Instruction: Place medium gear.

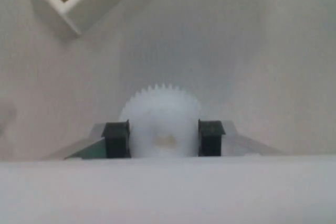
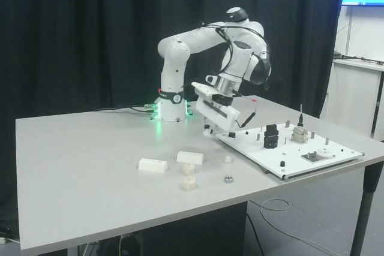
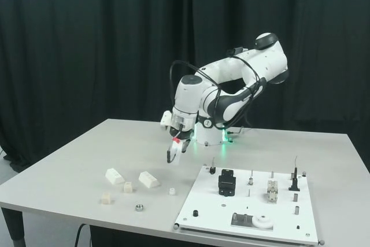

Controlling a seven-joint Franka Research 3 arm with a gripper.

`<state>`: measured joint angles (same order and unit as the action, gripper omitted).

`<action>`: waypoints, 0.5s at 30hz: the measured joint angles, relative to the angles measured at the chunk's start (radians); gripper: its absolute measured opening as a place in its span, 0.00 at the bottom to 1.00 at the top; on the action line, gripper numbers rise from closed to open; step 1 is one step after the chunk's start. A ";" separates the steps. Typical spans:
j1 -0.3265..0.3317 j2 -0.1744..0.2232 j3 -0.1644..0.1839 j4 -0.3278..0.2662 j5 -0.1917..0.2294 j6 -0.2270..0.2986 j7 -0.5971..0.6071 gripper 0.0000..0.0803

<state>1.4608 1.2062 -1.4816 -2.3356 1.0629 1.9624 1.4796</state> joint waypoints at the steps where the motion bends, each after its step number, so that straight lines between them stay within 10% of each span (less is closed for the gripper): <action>1: 0.001 0.000 0.004 -0.008 0.011 0.010 -0.006 0.34; 15: -0.001 0.001 0.053 -0.057 0.145 0.110 -0.079 0.34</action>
<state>1.4594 1.2072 -1.4288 -2.3924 1.2076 2.0728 1.4002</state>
